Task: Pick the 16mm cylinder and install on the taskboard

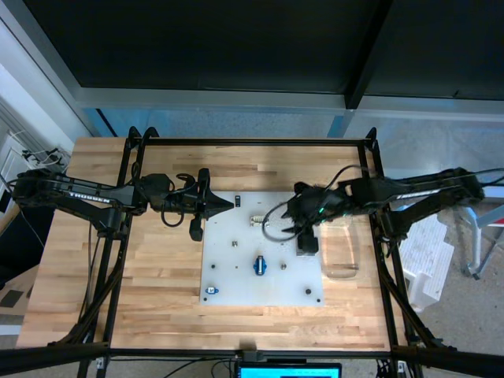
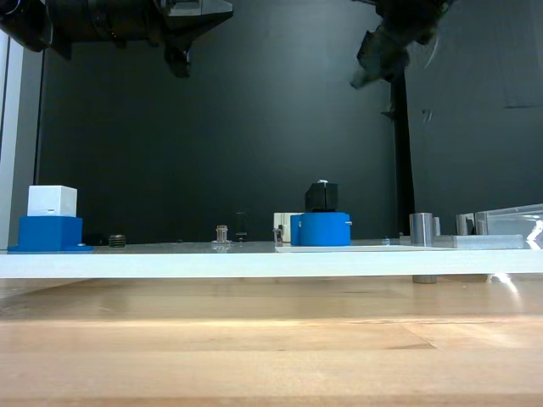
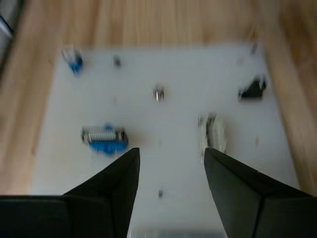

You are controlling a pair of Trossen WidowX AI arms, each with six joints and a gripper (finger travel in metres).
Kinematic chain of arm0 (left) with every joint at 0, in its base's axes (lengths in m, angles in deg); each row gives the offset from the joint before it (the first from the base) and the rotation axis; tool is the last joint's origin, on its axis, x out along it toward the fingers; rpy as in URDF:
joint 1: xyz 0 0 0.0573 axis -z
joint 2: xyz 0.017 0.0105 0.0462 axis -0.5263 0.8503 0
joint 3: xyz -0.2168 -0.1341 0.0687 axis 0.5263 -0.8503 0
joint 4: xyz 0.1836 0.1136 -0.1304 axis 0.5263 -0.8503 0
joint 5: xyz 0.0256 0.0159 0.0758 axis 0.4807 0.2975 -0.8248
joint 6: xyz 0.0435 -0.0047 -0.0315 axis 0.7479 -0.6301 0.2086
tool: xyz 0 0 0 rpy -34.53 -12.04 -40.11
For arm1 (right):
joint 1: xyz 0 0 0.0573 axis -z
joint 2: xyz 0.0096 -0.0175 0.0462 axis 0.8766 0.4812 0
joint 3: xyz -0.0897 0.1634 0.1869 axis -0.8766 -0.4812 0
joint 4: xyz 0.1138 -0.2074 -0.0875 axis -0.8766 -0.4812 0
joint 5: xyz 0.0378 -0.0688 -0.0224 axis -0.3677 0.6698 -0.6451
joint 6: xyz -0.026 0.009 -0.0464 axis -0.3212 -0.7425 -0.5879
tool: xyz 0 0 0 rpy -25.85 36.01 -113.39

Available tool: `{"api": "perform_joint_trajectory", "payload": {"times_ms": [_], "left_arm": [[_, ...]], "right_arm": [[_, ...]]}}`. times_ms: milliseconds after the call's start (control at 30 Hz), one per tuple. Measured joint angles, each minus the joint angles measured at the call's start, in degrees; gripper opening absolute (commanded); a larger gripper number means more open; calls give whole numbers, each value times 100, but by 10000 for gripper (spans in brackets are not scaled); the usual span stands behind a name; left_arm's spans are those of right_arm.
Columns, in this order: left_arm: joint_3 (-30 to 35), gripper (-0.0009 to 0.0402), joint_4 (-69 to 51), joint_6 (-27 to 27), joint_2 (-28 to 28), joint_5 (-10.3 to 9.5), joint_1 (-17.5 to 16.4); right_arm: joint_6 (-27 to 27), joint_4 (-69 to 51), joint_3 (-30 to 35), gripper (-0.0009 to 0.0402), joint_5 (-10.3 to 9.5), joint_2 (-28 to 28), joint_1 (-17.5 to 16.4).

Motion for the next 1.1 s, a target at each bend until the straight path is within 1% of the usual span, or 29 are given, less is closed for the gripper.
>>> {"api": "perform_joint_trajectory", "payload": {"times_ms": [67,133,200,333,467,567,667,733,900,933,1033,1100], "left_arm": [[0,0,2,2,0,2,0],[2,0,0,2,0,0,0],[2,0,2,0,0,0,0],[2,0,0,2,0,0,0],[2,0,2,0,0,0,0],[0,0,0,2,0,0,0],[0,0,0,2,0,0,0],[0,0,0,2,0,0,0],[0,0,0,0,0,2,0],[2,0,0,0,0,2,0],[0,0,2,2,0,0,0],[2,0,0,2,0,0,0]], "right_arm": [[-118,520,-262,138,-155,-291,186],[-240,1010,-516,122,-160,-546,299],[-376,1416,-717,105,-157,-741,341],[-522,2253,-1134,73,-219,-1049,339],[-570,3016,-1587,36,-203,-1340,348],[-577,3762,-1945,-2,-197,-1504,348],[-595,4411,-2267,5,-157,-1580,348],[-592,4673,-2441,-2,-153,-1596,348],[-579,5217,-2787,0,-144,-1655,348],[-577,5344,-2850,0,-114,-1665,345],[-573,5700,-2988,0,92,-1670,345],[-557,5761,-3018,0,107,-1668,345]]}}
